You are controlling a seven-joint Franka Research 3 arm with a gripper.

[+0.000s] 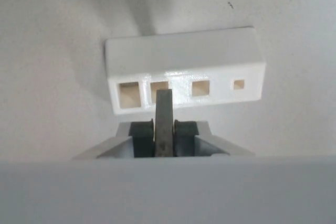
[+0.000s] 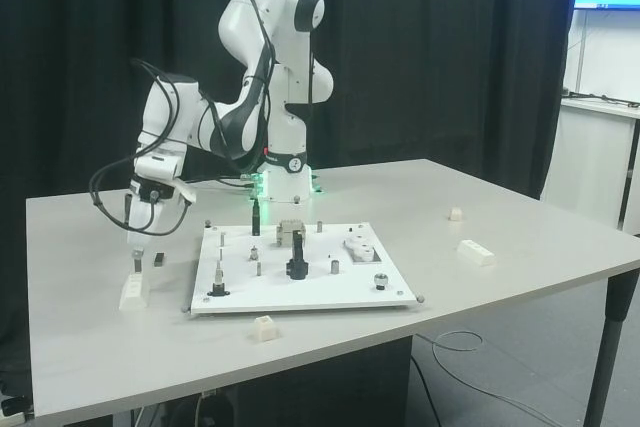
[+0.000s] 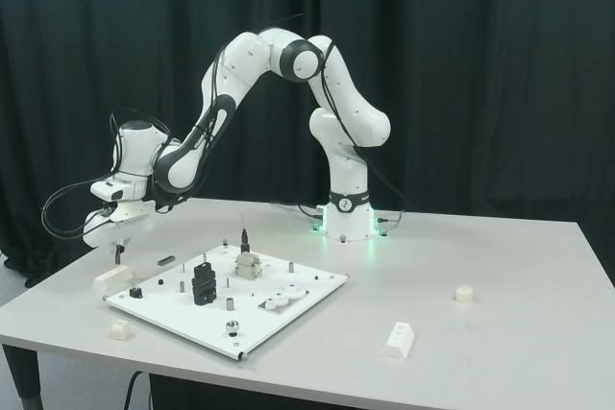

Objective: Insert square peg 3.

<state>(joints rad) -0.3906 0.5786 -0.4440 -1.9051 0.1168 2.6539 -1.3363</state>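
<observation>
A slim grey square-section metal peg (image 1: 163, 121) is held clamped between the two black pads of the claw (image 1: 163, 139), with its free end pointing down at a white rectangular plastic block (image 1: 184, 61) that carries a row of four square holes graded from large to small. In the wrist view the peg tip is seen over the second-largest hole (image 1: 159, 86); whether it has entered or only hovers above cannot be told. In the first room view the block (image 2: 134, 290) is found on the grey desk (image 2: 520, 217), just beside the edge of the white square assembly board (image 2: 300, 269) and on the side away from the arm's base, with the claw (image 2: 137, 247) above it. In the second room view the same block (image 3: 112, 277) is seen under the claw (image 3: 116, 253). For the step to be done well, the peg should be kept upright and its flat sides squared to the walls of the hole, since a square section is likely to jam if twisted. A slow, straight descent is advised, with the grip released only once the peg is judged seated. As the block appears to lie loose, sideways force should be avoided lest it be shifted.
</observation>
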